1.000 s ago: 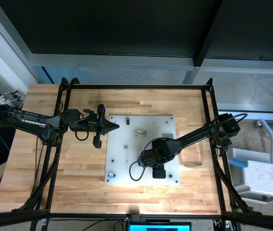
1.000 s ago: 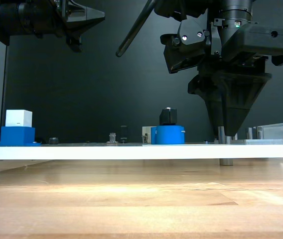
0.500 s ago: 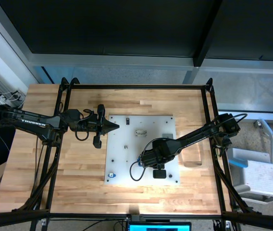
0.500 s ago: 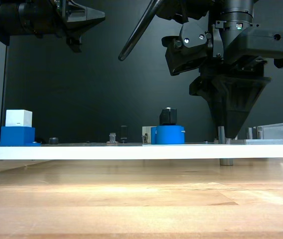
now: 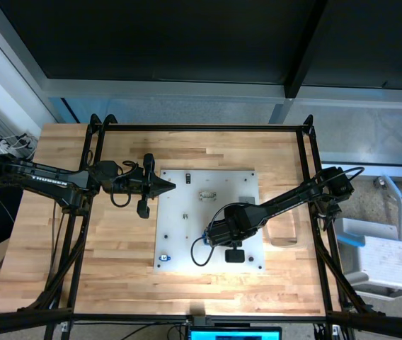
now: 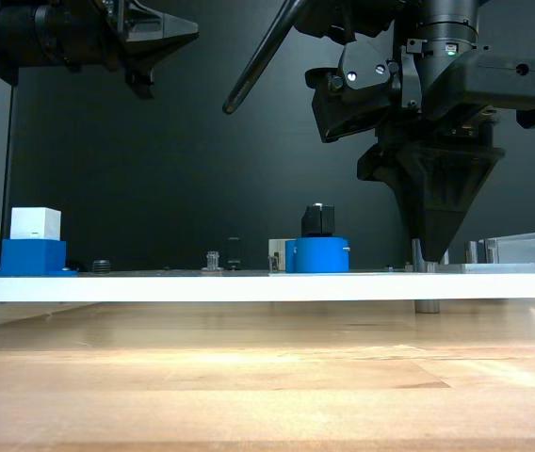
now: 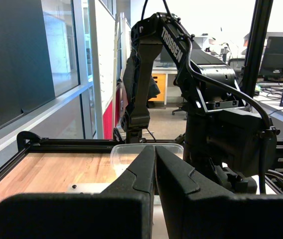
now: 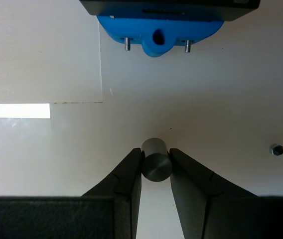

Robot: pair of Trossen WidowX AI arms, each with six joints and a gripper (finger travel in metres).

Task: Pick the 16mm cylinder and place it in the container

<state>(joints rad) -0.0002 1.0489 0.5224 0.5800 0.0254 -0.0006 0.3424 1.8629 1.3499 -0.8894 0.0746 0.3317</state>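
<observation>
Now | right end effector [image 8: 155, 155] clamped on 16mm cylinder [image 8: 156, 164] on board [image 8: 241, 89] | left end effector [image 7: 155, 149] together, aloft

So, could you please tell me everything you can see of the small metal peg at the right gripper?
The peg is a short round cylinder of dull grey metal with a flat, smooth top. It stands upright on the white board and is not yet lifted. The right gripper points straight down over it, with a finger pressed against each side. The left gripper is parked, shut, high above the board's left edge, far from the peg.
</observation>
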